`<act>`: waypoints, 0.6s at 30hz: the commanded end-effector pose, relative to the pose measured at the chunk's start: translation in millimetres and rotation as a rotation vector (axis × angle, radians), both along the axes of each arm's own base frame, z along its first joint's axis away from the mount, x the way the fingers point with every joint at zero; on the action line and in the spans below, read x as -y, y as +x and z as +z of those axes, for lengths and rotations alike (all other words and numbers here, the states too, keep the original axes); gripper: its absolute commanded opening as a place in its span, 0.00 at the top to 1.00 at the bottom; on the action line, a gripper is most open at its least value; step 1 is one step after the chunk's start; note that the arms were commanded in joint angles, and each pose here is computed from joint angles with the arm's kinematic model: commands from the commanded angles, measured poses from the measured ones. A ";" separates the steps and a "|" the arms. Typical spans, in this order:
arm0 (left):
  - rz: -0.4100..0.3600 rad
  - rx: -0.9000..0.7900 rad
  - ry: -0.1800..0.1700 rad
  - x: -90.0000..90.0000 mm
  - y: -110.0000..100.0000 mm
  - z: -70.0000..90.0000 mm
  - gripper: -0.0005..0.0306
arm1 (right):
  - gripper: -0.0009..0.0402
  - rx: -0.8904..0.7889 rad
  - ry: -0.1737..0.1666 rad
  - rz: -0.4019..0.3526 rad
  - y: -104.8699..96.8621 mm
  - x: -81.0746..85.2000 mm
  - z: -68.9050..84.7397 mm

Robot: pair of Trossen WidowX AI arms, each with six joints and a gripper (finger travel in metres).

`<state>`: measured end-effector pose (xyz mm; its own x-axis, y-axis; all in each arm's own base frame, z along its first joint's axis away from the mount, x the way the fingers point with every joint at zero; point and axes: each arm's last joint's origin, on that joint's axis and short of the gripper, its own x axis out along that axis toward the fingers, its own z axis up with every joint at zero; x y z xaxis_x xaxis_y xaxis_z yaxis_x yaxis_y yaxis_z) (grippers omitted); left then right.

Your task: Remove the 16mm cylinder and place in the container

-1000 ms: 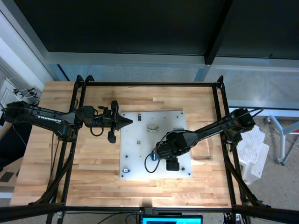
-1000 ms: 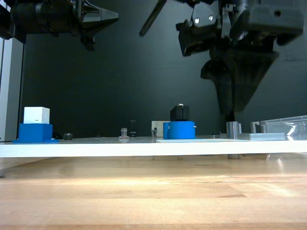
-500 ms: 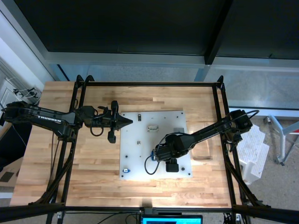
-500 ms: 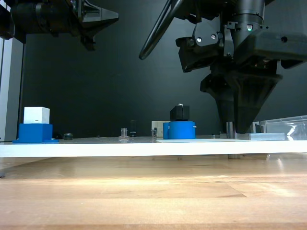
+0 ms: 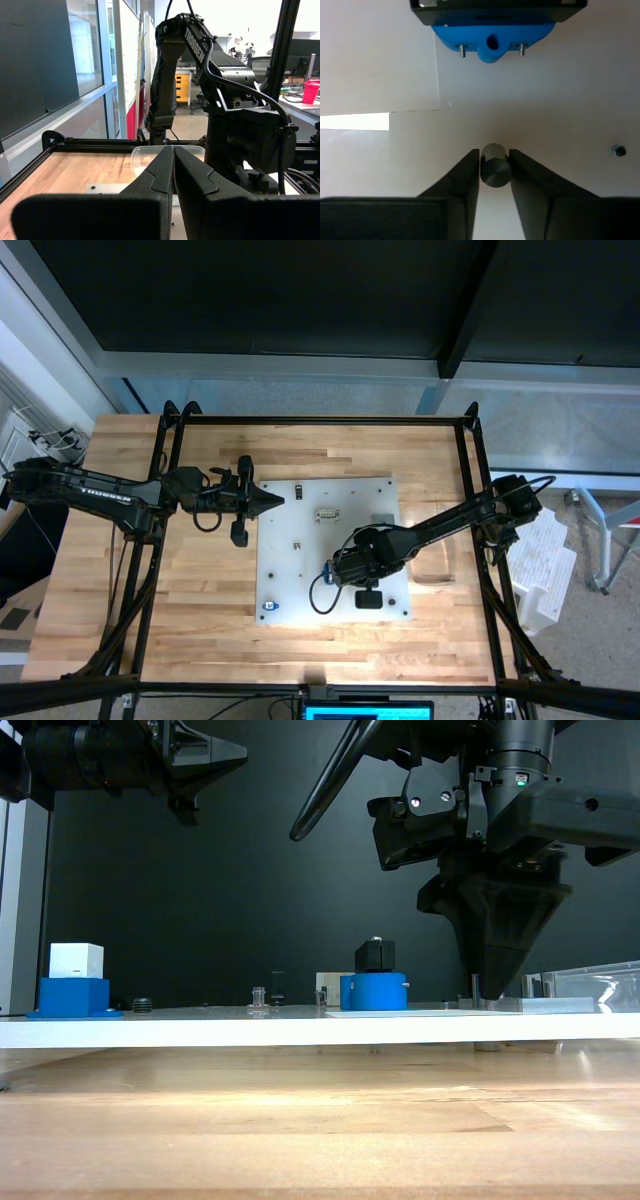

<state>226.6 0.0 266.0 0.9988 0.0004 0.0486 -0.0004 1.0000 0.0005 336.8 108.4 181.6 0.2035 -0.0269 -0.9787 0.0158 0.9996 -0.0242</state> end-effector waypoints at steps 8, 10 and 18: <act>0.000 0.000 0.000 0.0 0.1 0.1 0.98 | 0.98 0.009 0.007 0.003 -0.9 -0.5 4.5; 0.000 0.000 0.000 -0.1 0.1 0.1 0.98 | 0.98 0.016 0.009 0.003 -1.2 -0.4 7.6; 0.000 0.000 0.000 -0.1 0.1 0.1 0.98 | 0.98 0.046 0.019 0.003 -10.4 2.5 38.2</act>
<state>226.7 0.0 265.9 0.9989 0.0004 0.0479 -0.0004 1.0000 0.0005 328.5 106.5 213.6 0.2437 -0.0080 -0.9698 0.0135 0.9999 -0.0049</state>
